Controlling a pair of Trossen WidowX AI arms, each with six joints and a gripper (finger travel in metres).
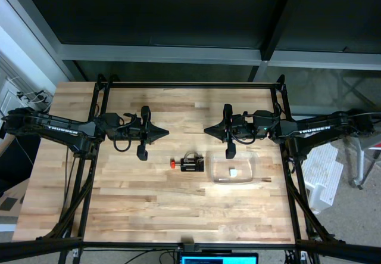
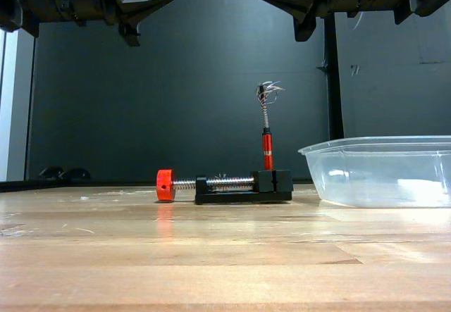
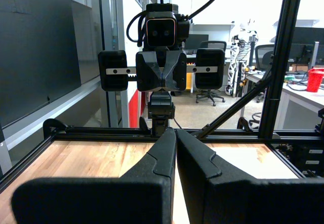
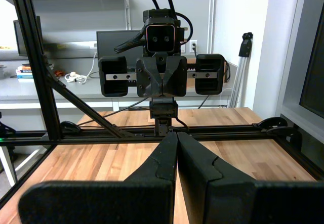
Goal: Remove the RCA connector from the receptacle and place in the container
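Observation:
The receptacle [image 1: 191,164] is a small black block with a red knob, lying mid-table. The RCA connector [image 2: 268,150], a slim red plug, stands upright in the receptacle [image 2: 243,186]; a thin spring lead with frayed wires rises from it. To the right of the block sits the clear container [image 1: 245,161], also seen as the clear container [image 2: 380,175] in the low view. My left gripper [image 1: 167,133] hovers shut and empty, behind and left of the block. My right gripper [image 1: 205,131] faces it, also shut and empty, behind the container's left end. Both grippers [image 3: 175,131] [image 4: 177,133] hang high above the table.
A small white piece [image 1: 233,171] lies inside the container. A black frame [image 1: 190,85] runs along the table's far and side edges. Each wrist view shows the opposite arm [image 3: 162,67] [image 4: 161,72] facing it across the bare wood.

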